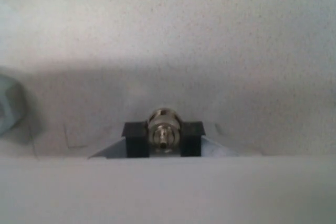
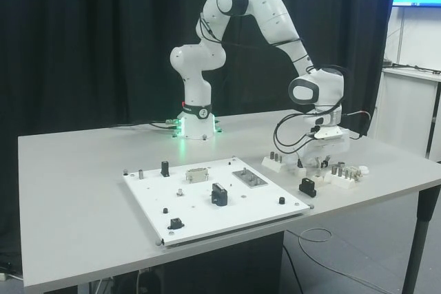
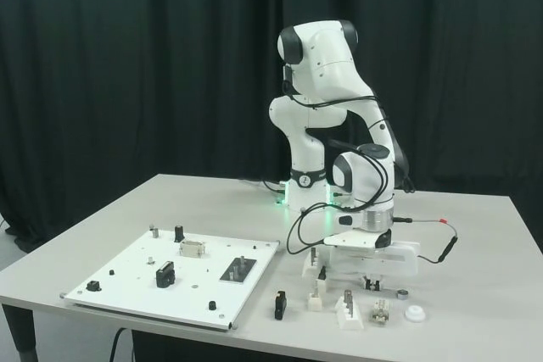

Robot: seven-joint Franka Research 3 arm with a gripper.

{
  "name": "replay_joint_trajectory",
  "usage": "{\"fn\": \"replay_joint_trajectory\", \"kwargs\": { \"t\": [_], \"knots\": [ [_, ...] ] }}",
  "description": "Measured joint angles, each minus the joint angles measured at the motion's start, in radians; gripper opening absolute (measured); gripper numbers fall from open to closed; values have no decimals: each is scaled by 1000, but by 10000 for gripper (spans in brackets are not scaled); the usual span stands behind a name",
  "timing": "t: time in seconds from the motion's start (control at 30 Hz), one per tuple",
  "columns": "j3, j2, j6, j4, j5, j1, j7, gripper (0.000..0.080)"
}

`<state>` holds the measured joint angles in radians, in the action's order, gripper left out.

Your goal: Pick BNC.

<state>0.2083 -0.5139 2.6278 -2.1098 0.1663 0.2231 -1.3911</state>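
In the wrist view the BNC connector [image 1: 164,124], a small metal barrel with a centre pin, sits between my two black fingertips [image 1: 135,139]. Both fingertips press against its sides, so the gripper [image 1: 164,139] is shut on it. Grey table shows beyond the connector. In the room views the gripper [image 2: 318,160] [image 3: 371,281] hangs low over the white part holders to the right of the board. There the wrist body hides the connector.
A white assembly board [image 2: 213,197] [image 3: 170,273] with several black and metal fittings lies beside the arm. White holders [image 2: 344,173] [image 3: 349,311] with metal parts stand around the gripper. A black part [image 2: 306,185] [image 3: 280,303] stands near the front edge. A white ring [image 3: 414,313] lies nearby.
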Motion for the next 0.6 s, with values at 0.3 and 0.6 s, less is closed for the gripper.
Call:
{"fn": "replay_joint_trajectory", "kwargs": {
  "t": [0.3, 0.6],
  "knots": [
    [0, 6, -6, 0, -5, 4, -1, 126],
    [0, 36, -43, 0, -22, 20, -11, 126]
  ]
}}
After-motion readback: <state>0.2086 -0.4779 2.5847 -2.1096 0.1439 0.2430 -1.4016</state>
